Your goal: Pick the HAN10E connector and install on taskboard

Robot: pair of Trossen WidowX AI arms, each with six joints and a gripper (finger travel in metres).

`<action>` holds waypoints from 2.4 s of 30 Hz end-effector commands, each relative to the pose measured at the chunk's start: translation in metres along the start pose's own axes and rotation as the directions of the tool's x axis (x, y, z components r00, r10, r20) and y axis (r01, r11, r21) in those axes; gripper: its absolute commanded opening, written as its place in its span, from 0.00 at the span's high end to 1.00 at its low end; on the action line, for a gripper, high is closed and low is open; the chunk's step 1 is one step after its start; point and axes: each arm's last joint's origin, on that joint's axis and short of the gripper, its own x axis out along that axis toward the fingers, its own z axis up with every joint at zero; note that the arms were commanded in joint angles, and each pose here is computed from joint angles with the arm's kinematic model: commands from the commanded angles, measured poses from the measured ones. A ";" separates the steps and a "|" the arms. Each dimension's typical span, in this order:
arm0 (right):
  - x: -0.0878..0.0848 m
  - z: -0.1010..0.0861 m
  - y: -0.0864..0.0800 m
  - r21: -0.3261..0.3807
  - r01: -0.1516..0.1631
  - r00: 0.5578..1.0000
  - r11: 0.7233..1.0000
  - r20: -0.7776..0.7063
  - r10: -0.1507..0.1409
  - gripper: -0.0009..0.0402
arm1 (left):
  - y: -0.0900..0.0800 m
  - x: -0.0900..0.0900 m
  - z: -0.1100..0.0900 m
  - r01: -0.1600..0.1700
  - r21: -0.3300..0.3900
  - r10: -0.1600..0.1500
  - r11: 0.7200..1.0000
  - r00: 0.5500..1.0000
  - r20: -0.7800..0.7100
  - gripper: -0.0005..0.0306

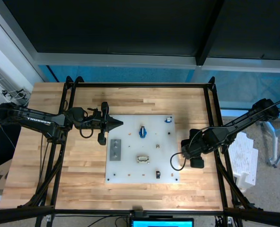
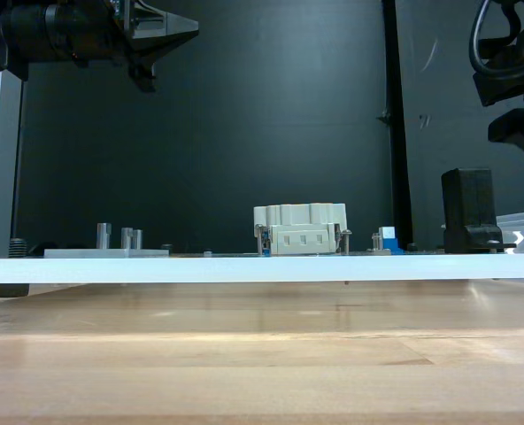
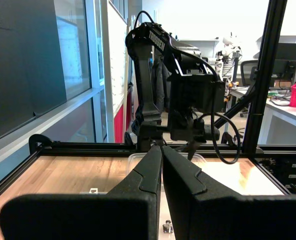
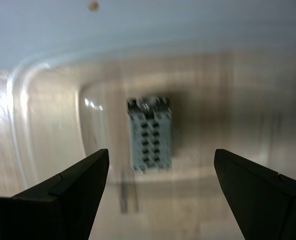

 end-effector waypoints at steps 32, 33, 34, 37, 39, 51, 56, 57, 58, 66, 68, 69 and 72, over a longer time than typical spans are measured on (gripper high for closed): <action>0.046 -0.010 0.000 -0.070 -0.031 1.000 0.997 -0.003 0.031 0.26 | 0.000 0.000 0.000 0.000 0.000 0.000 1.000 1.000 0.000 0.98; 0.047 -0.010 0.000 -0.071 -0.029 1.000 0.997 -0.005 0.029 0.26 | 0.000 0.000 0.000 0.000 0.000 0.000 1.000 1.000 0.000 0.98; 0.048 -0.010 0.000 -0.072 -0.031 1.000 0.997 -0.005 0.031 0.26 | 0.000 0.000 0.000 0.000 0.000 0.000 1.000 1.000 0.000 0.98; 0.051 -0.010 0.000 -0.077 -0.033 0.999 0.997 0.000 0.033 0.26 | 0.000 0.000 0.000 0.000 0.000 0.000 1.000 1.000 0.000 0.98; 0.053 -0.011 0.000 -0.076 -0.038 0.999 0.996 0.003 0.039 0.26 | 0.000 0.000 0.000 0.000 0.000 0.000 1.000 1.000 0.000 0.98; 0.054 -0.011 -0.001 -0.084 -0.040 0.999 0.996 0.004 0.041 0.48 | 0.000 0.000 0.000 0.000 0.000 0.000 1.000 1.000 0.000 0.98; 0.054 -0.011 -0.001 -0.084 -0.040 0.999 0.996 0.003 0.040 0.59 | 0.000 0.000 0.000 0.000 0.000 0.000 1.000 1.000 0.000 0.98; 0.054 -0.011 -0.001 -0.084 -0.040 0.999 0.996 0.003 0.040 0.61 | 0.000 0.000 0.000 0.000 0.000 0.000 1.000 1.000 0.000 0.98; 0.054 -0.011 -0.001 -0.083 -0.040 0.999 0.996 0.003 0.040 0.64 | 0.000 0.000 0.000 0.000 0.000 0.000 1.000 1.000 0.000 0.98; 0.054 -0.011 -0.001 -0.083 -0.041 0.999 0.996 0.004 0.041 0.79 | 0.000 0.000 0.000 0.000 0.000 0.000 1.000 1.000 0.000 0.98; 0.054 -0.011 -0.001 -0.083 -0.041 0.999 0.996 0.004 0.041 0.81 | 0.000 0.000 0.000 0.000 0.000 0.000 1.000 1.000 0.000 0.98; 0.053 -0.012 -0.001 -0.083 -0.041 0.999 0.996 0.004 0.041 0.82 | 0.000 0.000 0.000 0.000 0.000 0.000 1.000 1.000 0.000 0.98; 0.047 -0.011 -0.002 -0.083 -0.032 0.999 0.996 0.004 0.032 0.84 | 0.000 0.000 0.000 0.000 0.000 0.000 1.000 1.000 0.000 0.98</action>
